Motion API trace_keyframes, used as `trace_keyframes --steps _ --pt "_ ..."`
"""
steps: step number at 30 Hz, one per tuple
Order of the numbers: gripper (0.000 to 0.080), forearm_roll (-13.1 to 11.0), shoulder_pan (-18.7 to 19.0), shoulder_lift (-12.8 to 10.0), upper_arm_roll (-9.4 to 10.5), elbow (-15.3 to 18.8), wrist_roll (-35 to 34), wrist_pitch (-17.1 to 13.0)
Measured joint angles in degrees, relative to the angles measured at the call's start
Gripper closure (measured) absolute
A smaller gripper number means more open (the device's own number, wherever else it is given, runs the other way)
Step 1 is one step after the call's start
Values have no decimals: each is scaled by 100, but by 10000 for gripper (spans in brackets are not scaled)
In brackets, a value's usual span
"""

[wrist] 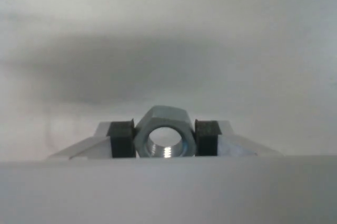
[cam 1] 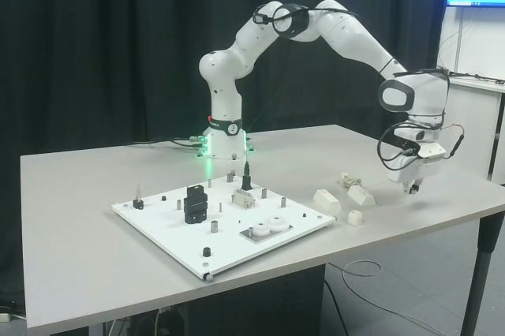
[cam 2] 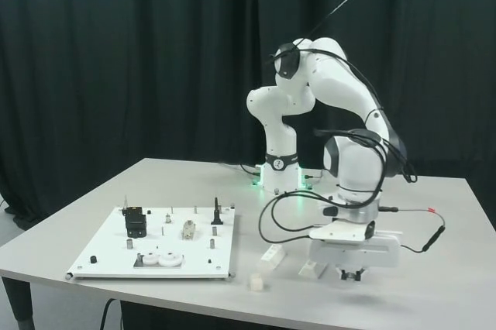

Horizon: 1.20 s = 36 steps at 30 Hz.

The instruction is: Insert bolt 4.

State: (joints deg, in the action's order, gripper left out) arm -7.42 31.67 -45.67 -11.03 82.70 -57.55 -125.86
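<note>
The gripper (wrist: 165, 139) pinches a grey metal nut (wrist: 166, 139) between its two black pads (wrist: 122, 139). The nut has six sides and a round hole with screw lines inside, and the hole faces the wrist camera. A pad presses on each side of the nut.

In the first room view, the white arm (cam 1: 331, 24) reaches out far from the white board (cam 1: 225, 222), and the gripper (cam 1: 412, 188) hangs low over the grey table (cam 1: 95, 186), near its edge at about 3 o'clock from the board. A few small white blocks (cam 1: 347, 194) lie on the table between the board and the gripper. Small black and grey parts stand on the board. I cannot tell which spot on the board is for bolt 4.
</note>
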Motion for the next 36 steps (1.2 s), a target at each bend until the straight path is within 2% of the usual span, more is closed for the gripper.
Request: trace_keyframes --steps 6,10,24,28,36 --pt "561 0 -103 -3 -211 -116 91 7" --pt "561 0 -261 -24 -279 -229 136 7" --pt "561 -31 -1133 -205 -279 -749 500 11" --pt "561 -125 -1372 -222 -278 -838 661 29" --pt "561 -135 -1848 -223 -278 -976 970 71"
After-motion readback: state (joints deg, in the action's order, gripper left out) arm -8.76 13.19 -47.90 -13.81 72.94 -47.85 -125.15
